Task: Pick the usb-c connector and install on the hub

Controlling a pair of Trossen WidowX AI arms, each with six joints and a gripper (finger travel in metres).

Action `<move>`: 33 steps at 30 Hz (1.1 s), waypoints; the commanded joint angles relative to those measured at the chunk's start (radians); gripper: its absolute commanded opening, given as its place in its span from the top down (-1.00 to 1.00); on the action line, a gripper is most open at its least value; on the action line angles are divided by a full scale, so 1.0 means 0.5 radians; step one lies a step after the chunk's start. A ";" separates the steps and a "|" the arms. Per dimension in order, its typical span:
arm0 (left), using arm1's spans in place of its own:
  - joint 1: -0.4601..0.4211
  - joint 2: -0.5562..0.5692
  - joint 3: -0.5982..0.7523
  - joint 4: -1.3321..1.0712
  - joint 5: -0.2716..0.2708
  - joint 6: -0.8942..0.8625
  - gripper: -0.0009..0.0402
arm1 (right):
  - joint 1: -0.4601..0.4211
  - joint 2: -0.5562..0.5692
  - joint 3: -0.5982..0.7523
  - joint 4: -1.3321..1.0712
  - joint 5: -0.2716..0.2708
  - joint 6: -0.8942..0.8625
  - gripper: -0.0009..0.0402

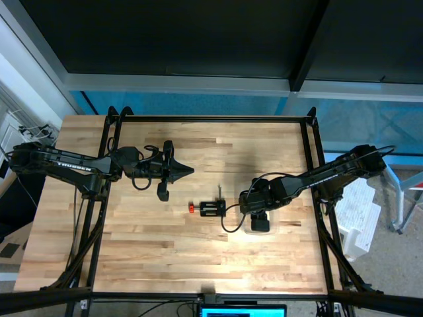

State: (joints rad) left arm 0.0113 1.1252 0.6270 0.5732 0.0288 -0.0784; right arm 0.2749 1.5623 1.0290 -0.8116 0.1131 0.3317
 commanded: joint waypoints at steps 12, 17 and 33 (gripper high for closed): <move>0.000 0.001 0.001 0.001 0.001 0.001 0.96 | -0.004 0.001 -0.172 0.209 0.037 0.002 0.00; 0.001 0.001 0.001 0.001 0.001 0.001 0.96 | -0.008 0.001 -0.188 0.288 0.037 0.002 0.00; 0.001 0.001 0.001 0.001 0.001 0.001 0.96 | -0.027 0.001 -0.285 0.366 0.037 0.002 0.00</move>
